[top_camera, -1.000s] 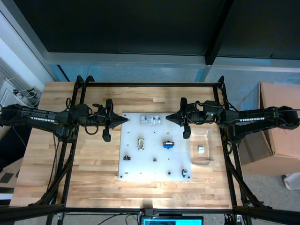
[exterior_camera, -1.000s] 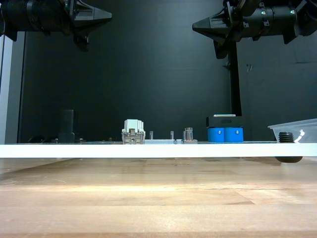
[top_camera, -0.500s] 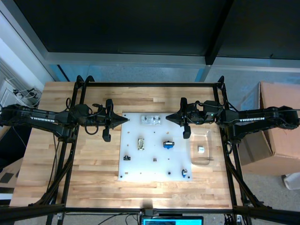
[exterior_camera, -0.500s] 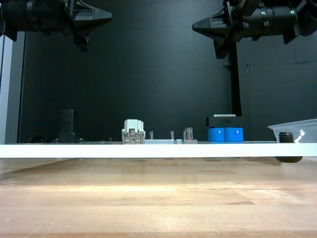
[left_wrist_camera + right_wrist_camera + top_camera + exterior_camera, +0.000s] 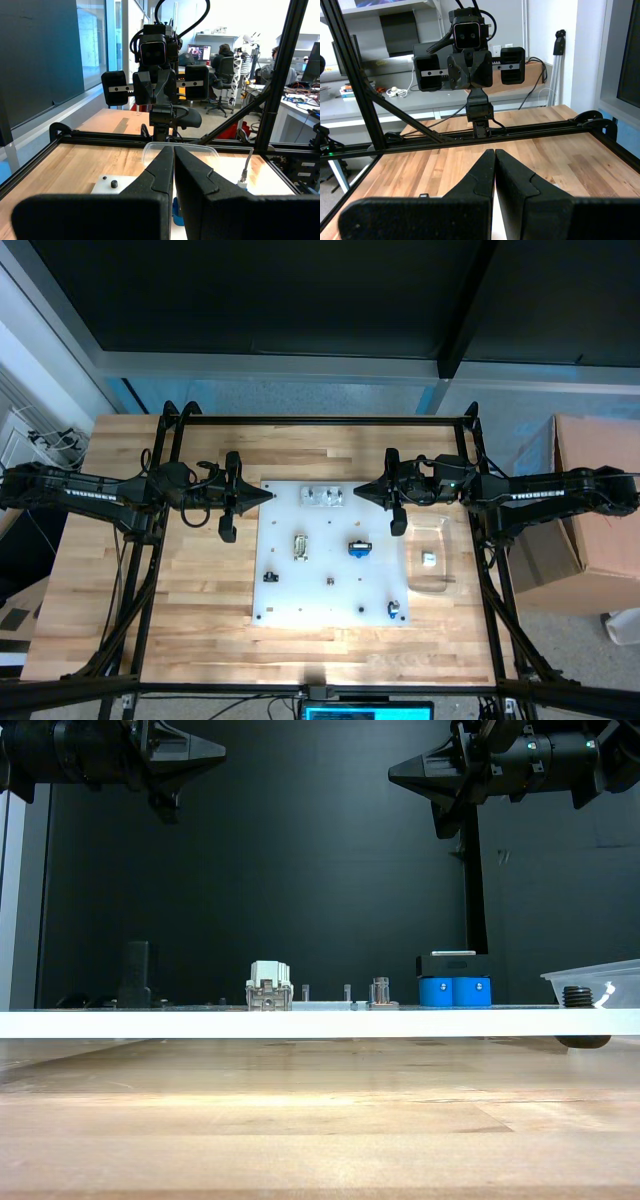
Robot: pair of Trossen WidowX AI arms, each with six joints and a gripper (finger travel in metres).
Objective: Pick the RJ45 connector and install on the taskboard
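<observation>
The small blue jack (image 5: 396, 611) sits at the white board's (image 5: 300, 590) near right corner, and a grey piece covers its top. From the left wrist, the connector (image 5: 243, 178) stands upright there with its grey cable rising from it; how deep it sits I cannot tell. The white block (image 5: 429, 559) in the clear tray (image 5: 428, 585) has nothing dark on it. My left gripper (image 5: 268, 497) hovers high at the board's far left edge, shut and empty (image 5: 174, 160). My right gripper (image 5: 358, 492) hangs high over the board's far right part, shut and empty (image 5: 495, 162).
A white multi-pin socket (image 5: 300, 546) and a blue block (image 5: 358, 548) stand mid-board, with a clear fixture (image 5: 323, 497) at the far edge between the two grippers. Black frame rails (image 5: 320, 421) ring the table. A cardboard box (image 5: 590, 510) stands off the table's right side.
</observation>
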